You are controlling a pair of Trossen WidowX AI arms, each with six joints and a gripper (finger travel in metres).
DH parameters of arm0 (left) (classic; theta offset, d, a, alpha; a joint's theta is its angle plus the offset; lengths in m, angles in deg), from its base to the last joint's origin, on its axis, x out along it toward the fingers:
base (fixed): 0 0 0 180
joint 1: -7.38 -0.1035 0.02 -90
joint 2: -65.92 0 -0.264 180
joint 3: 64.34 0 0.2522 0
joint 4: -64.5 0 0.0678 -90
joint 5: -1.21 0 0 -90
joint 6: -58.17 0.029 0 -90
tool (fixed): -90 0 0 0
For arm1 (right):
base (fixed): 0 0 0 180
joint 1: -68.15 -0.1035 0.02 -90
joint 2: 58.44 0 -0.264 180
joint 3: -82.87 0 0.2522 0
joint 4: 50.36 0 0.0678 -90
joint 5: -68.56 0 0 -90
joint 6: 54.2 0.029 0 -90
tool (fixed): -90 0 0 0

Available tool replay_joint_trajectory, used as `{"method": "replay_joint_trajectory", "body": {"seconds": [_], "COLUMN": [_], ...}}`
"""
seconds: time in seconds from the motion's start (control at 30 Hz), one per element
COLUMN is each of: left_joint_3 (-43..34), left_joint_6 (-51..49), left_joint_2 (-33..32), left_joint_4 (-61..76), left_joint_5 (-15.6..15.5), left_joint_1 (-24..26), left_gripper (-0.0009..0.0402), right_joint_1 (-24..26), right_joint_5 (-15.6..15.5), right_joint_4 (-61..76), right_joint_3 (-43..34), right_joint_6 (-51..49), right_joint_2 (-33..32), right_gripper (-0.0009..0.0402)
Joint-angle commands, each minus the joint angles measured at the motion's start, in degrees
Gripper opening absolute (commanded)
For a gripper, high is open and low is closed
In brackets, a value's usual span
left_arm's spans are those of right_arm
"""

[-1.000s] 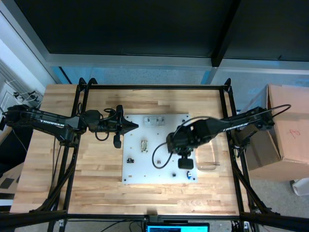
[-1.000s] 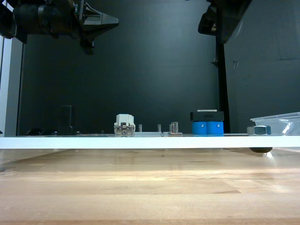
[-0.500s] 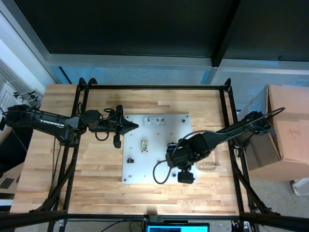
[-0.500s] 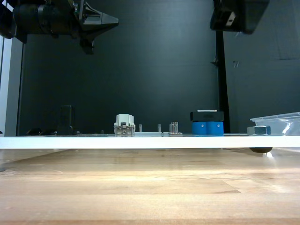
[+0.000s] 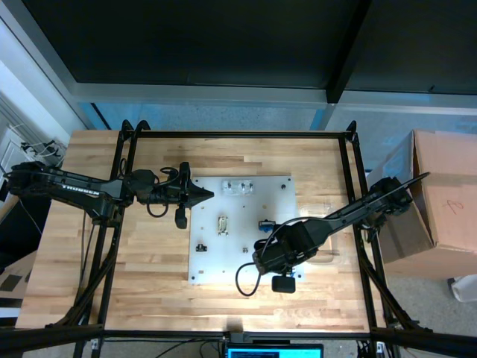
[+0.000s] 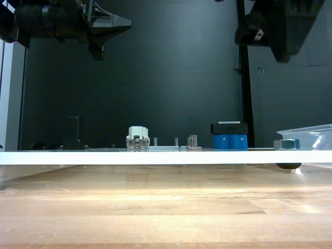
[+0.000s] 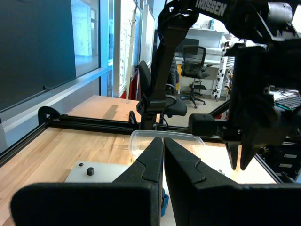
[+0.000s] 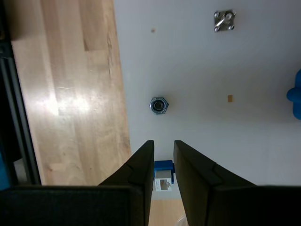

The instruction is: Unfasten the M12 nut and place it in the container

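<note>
On the near right edge of the white board [image 5: 223, 257] the nut [image 8: 159, 105] sits on its stud, low against the board and free of both grippers. From table height it stands in front of the clear container [image 6: 311, 130]. The right gripper [image 8: 163, 144] hangs high over this near right part of the board, pointing down. Its fingers [image 8: 141, 165] are a narrow gap apart and hold nothing. The nut lies apart from their tips, and a small blue-and-white jack [image 8: 163, 176] at the board's edge shows through the gap. From above, the right arm covers the nut and part of the container. Farther in stand a silver post [image 6: 193, 141], a grey connector [image 6: 137, 140] and a blue block [image 6: 229, 141]. The left gripper [image 7: 163, 141] hovers high over the far half of the board's left edge, pointing inward, its fingers [image 7: 146, 165] pressed together on nothing.
</note>
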Motion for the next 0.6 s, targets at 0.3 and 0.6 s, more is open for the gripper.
{"method": "replay_joint_trajectory", "body": {"seconds": [0.3,0.6], "left_joint_3": [-0.02,-0.02], "left_joint_6": [0.0,0.0], "left_joint_2": [0.0,0.0], "left_joint_4": [-0.02,0.0], "left_joint_5": [0.02,0.04], "left_joint_1": [0.0,0.0], "left_gripper": [0.0,0.0], "right_joint_1": [-0.63,-1.44], "right_joint_5": [3.13,4.28], "right_joint_4": [-2.69,-4.02], "right_joint_3": [0.07,0.81], "right_joint_6": [-0.02,1.92], "right_joint_2": [-4.39,-7.15], "right_gripper": [0.0123,0.0201]}}
